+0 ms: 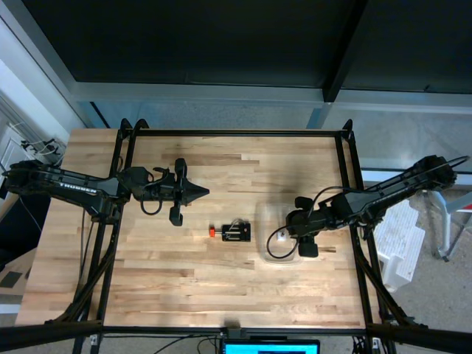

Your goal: Pick the RCA connector and install on taskboard

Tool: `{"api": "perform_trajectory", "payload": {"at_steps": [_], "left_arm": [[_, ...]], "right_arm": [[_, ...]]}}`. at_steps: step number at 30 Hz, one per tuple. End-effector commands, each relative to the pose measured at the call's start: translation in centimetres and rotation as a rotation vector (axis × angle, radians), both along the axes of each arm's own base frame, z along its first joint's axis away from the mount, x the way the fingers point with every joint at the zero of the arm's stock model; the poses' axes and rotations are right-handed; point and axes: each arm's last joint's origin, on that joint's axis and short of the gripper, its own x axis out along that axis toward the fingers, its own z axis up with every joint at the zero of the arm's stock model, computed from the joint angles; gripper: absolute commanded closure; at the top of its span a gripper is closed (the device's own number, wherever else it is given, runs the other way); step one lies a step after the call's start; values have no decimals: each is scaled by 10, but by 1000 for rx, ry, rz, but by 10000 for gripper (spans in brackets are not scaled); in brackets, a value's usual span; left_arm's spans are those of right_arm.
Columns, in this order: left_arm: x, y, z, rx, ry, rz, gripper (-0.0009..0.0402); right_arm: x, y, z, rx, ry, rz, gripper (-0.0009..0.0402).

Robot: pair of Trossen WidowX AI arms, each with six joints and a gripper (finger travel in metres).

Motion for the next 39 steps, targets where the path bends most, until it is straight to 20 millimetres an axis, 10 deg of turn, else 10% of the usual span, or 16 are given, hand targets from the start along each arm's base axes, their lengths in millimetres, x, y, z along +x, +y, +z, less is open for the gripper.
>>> {"api": "perform_trajectory", "payload": {"at_steps": [1,39], "left_arm": [[0,0,0,0,0,0,393],[0,0,0,0,0,0,393]], "right_arm": [[4,1,-5,-1,-2,1,234],[28,-1,-44,-38,50,21,240]]}}
